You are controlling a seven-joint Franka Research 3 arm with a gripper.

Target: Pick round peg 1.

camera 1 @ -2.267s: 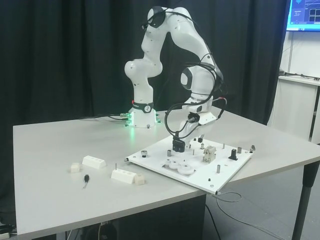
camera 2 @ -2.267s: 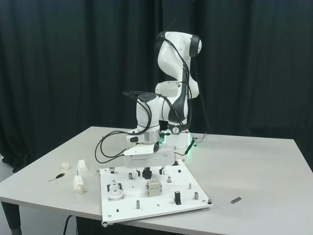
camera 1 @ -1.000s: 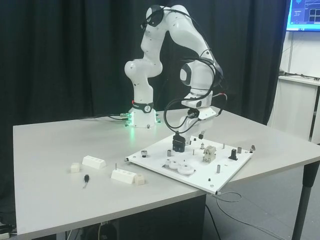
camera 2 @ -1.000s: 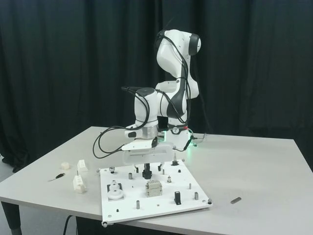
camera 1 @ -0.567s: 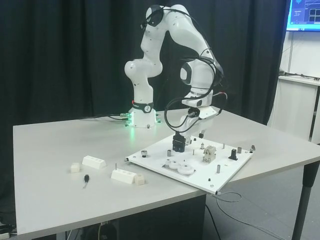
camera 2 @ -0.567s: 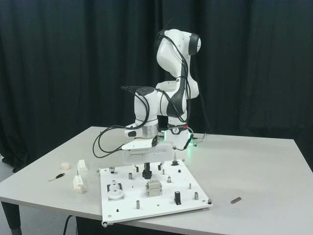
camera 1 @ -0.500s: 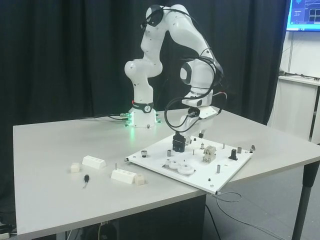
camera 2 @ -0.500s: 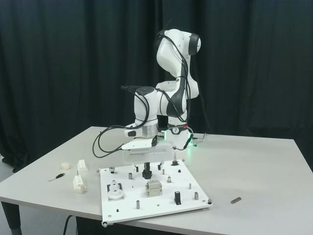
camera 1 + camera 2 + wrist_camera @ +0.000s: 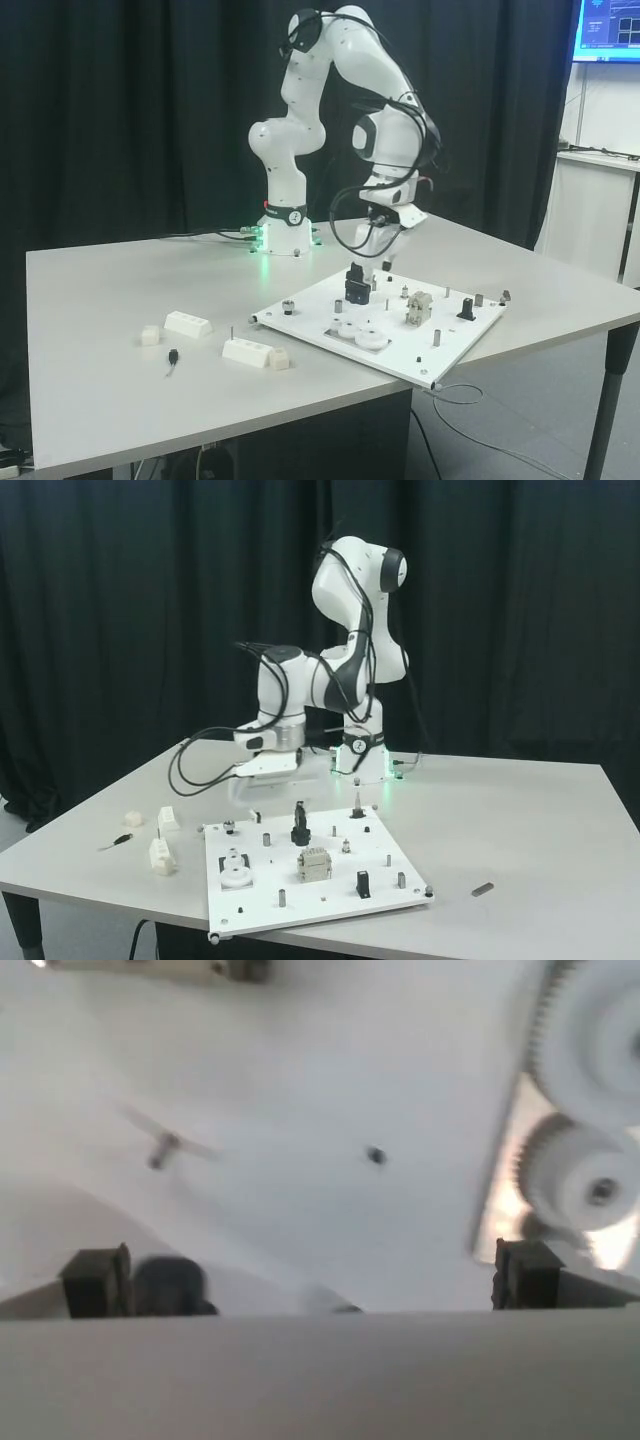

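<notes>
— Since a moment ago, what has changed?

— Up and off goes the gripper [image 9: 310,1278]: it was low over the black upright piece [image 9: 298,823] on the white board [image 9: 330,902]; now it hangs higher, over the board's edge nearer the arm's base.

— And the black piece?

— Standing on the board, well apart from the gripper.

— Are the fingers holding anything?

— No. In the wrist view the two black fingertips [image 9: 95,1280] are spread wide with only board between them; the white gears [image 9: 585,1180] lie off to one side.

— So where is round peg 1?

— Not in the grip. Several small pegs [image 9: 267,838] stand on the board; which one it is, I cannot tell.
</notes>
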